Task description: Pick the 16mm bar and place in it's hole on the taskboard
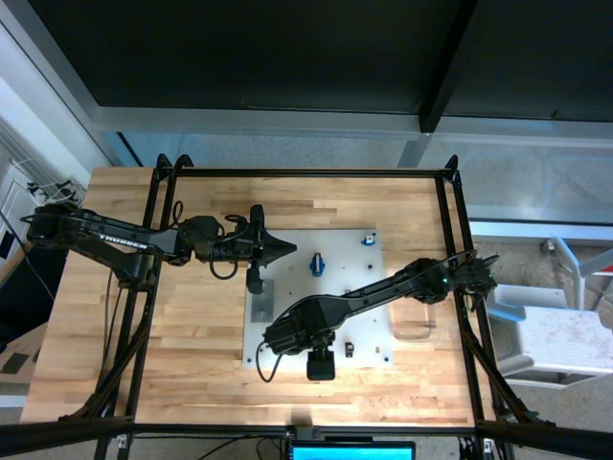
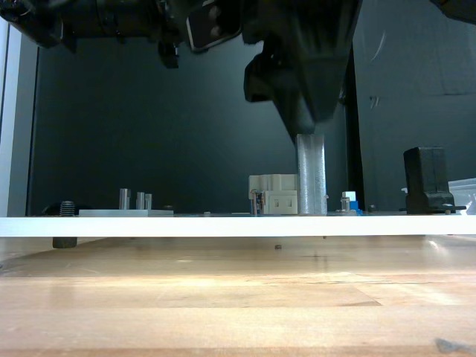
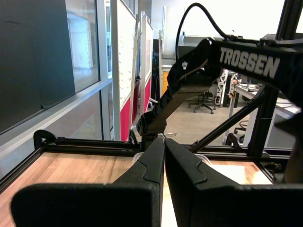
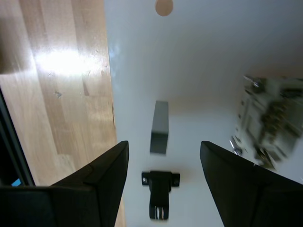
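Observation:
The 16mm bar (image 2: 311, 175) is a grey metal piece standing upright on the white taskboard (image 2: 223, 224), free of both grippers. How deep it sits in the board I cannot tell. My right gripper (image 4: 163, 146) hangs open just above it, looking down on the bar (image 4: 159, 126), which lies beyond its wide-spread fingers (image 4: 102, 177). From above, the bar (image 1: 261, 299) shows near the board's left edge, with the right gripper (image 1: 278, 337) beside it. My left gripper (image 1: 284, 248) hovers over the board's far left part, its fingers (image 3: 151, 161) shut on nothing.
A round hole (image 4: 164, 6) shows wood through the board. A small black part (image 4: 160, 187) lies close to the bar. A white connector block (image 2: 274, 195), short pegs (image 2: 134, 199) and a black block (image 2: 428, 182) stand on the board. Black frame rails (image 1: 306, 173) border the table.

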